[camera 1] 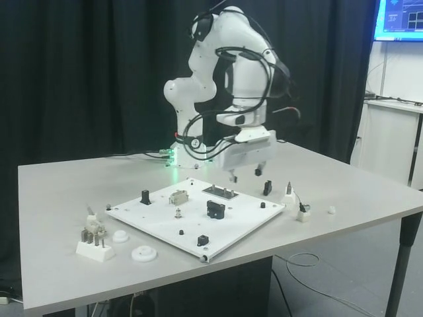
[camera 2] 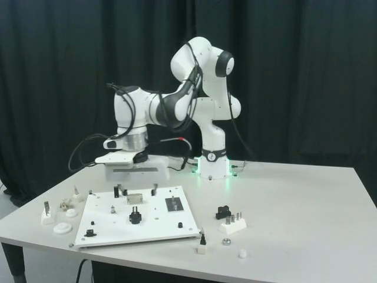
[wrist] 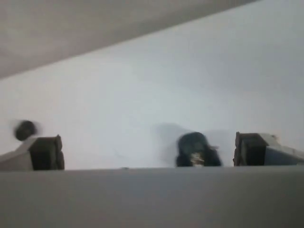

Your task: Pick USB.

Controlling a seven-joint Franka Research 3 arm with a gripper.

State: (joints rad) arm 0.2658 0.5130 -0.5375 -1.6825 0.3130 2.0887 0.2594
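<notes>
A small black USB plug (wrist: 197,149) with a metal glint stands upright on the white board (wrist: 142,109). My gripper (wrist: 147,151) is open, and the plug sits between the fingers, much closer to one fingertip (wrist: 249,149) than to the other (wrist: 45,152). Its lower part is hidden by the gripper body. In the room views the gripper (camera 1: 245,174) (camera 2: 136,188) hangs low over the board's far edge, with a black upright part, probably the plug (camera 1: 266,187) (camera 2: 116,191), just beside one finger. Nothing is held.
The white board (camera 1: 231,231) (camera 2: 159,233) carries several small black and grey parts, among them a grey plate (camera 1: 221,191) and a black knob (camera 2: 135,217). White blocks with pins (camera 1: 92,241) (camera 2: 235,223) and small rings stand on the grey table beside it.
</notes>
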